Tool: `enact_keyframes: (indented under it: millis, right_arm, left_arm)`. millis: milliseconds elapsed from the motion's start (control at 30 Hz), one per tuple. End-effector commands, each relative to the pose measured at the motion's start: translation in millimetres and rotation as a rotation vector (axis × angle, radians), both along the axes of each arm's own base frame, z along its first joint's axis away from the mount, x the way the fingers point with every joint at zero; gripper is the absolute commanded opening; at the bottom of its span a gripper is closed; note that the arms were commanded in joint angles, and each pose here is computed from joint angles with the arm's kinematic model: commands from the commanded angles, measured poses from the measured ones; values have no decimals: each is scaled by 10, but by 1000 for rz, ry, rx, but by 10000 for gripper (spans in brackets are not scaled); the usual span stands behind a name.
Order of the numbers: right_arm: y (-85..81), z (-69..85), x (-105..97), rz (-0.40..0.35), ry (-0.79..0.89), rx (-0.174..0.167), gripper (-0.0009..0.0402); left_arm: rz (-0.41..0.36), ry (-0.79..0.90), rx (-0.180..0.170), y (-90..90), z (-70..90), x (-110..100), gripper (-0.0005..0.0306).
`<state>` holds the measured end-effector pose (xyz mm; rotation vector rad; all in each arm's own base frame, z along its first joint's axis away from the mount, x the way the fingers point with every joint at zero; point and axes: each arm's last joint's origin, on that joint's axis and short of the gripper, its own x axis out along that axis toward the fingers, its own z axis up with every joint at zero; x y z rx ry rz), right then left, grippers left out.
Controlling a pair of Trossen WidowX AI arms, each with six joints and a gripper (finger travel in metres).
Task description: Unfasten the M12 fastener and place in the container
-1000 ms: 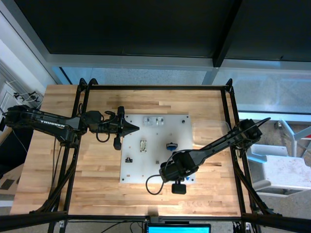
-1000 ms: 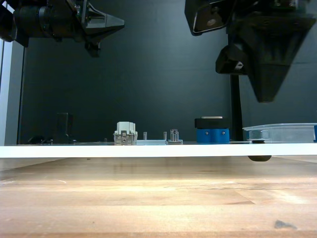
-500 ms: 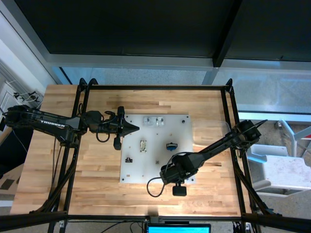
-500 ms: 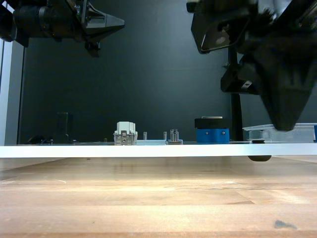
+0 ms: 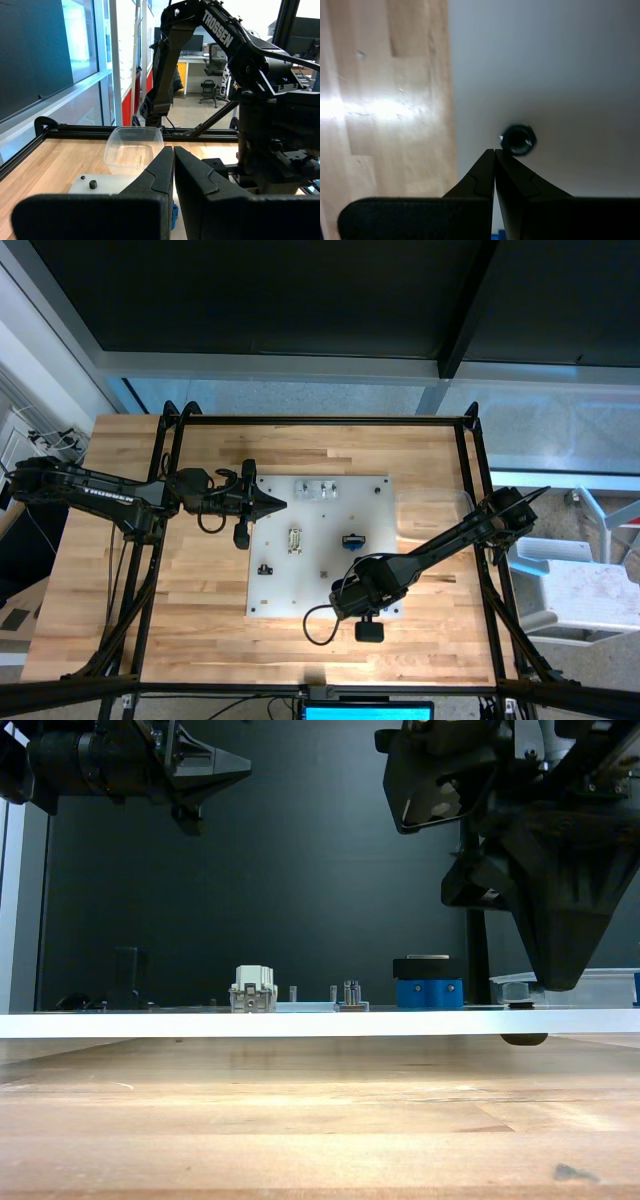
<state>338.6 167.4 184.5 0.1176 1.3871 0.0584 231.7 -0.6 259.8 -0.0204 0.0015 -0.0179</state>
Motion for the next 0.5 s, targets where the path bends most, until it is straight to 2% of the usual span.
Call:
enact_keyframes:
  millis: [33,67,100,233,333,500]
  right_arm:
    - [-79,26,-52,-79,0,-183,0]
    - [-98,47,-65,-102,-4,-223,0]
    - [-107,64,-69,-116,-11,-244,0]
    - [-102,119,-82,-125,-19,-211,0]
    - [-81,145,-88,-115,-8,-155,0]
    - [-24,220,-105,-81,15,-3,0]
  left_arm:
    - [0,0,0,0,1,0,0]
    - [0,0,0,1,1,0,0]
    - [0,0,0,1,1,0,0]
    - [0,0,0,0,1,0,0]
    - [0,0,0,1,1,0,0]
    - [0,0,0,0,1,0,0]
